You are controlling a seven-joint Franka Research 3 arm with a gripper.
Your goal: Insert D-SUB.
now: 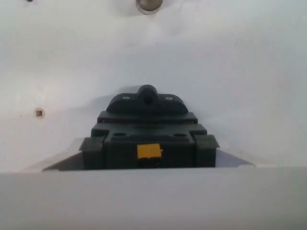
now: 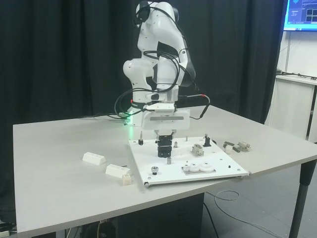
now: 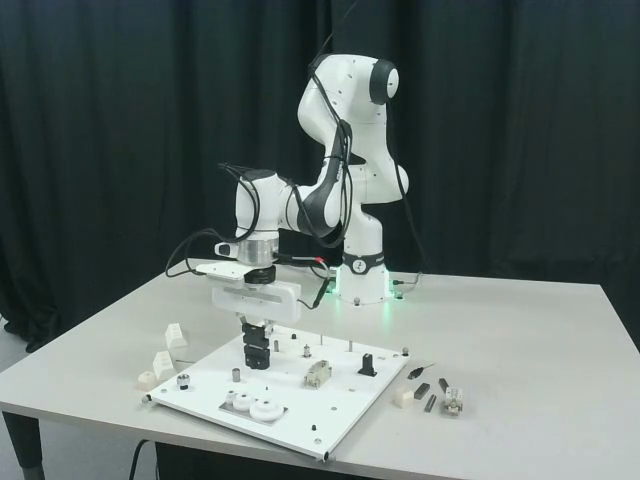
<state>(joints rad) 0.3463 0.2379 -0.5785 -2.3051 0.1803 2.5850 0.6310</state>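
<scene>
The black D-SUB connector (image 1: 146, 124) sits between my black fingers (image 1: 93, 152), and my gripper (image 1: 149, 154) is shut on it. It hangs upright right at the surface of the white assembly board (image 1: 230, 72); I cannot tell whether it touches. From the first room view, my gripper (image 2: 164, 140) holds the connector (image 2: 164, 150) over the board's (image 2: 218, 161) rear left part. The second room view shows the gripper (image 3: 257, 338) and the connector (image 3: 257, 357) above the board (image 3: 330, 420).
A metal peg (image 1: 148, 5) and a small insert (image 1: 39, 113) are set in the board near the connector. White gears (image 2: 200, 167), a black bracket (image 2: 207, 141) and a short peg (image 2: 168, 160) stand on the board. White blocks (image 2: 94, 158) and small parts (image 2: 237, 146) lie on the grey table.
</scene>
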